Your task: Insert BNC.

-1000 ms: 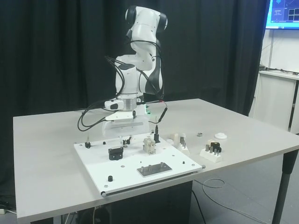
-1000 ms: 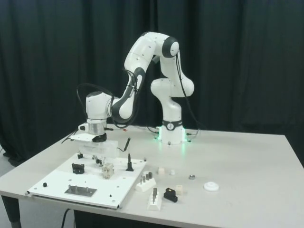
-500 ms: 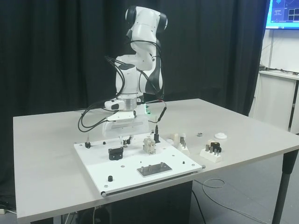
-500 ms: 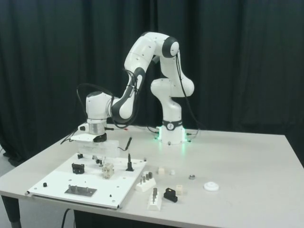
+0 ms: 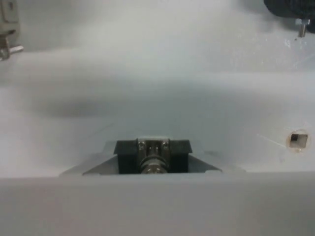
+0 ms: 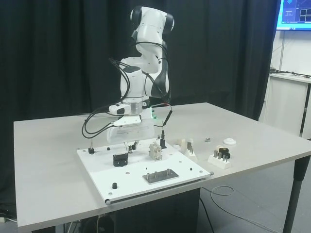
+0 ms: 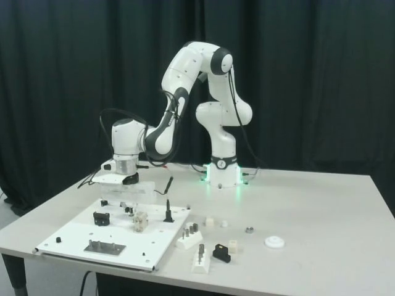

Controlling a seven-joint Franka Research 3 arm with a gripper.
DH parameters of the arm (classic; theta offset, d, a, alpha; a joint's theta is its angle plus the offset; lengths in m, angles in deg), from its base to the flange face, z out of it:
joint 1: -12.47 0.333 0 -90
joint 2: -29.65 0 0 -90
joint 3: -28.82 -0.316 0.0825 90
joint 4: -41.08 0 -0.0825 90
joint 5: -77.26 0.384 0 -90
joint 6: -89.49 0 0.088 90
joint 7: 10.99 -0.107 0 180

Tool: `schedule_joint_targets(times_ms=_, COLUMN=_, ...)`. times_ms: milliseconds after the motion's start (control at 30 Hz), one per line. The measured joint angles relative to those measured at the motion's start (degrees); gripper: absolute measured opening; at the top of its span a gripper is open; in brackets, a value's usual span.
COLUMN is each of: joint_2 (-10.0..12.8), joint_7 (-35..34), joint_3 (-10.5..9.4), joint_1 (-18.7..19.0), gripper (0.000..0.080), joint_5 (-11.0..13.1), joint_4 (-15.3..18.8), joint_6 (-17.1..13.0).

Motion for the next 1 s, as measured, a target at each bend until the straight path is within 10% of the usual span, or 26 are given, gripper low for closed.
schedule_joint_targets(times_ms=1000, joint_2=-0.05, joint_7=13.62, joint_3=0.00, joint_1=0.02, gripper=0.0125, joint_5=0.00, joint_4=-0.03, joint_6=0.47)
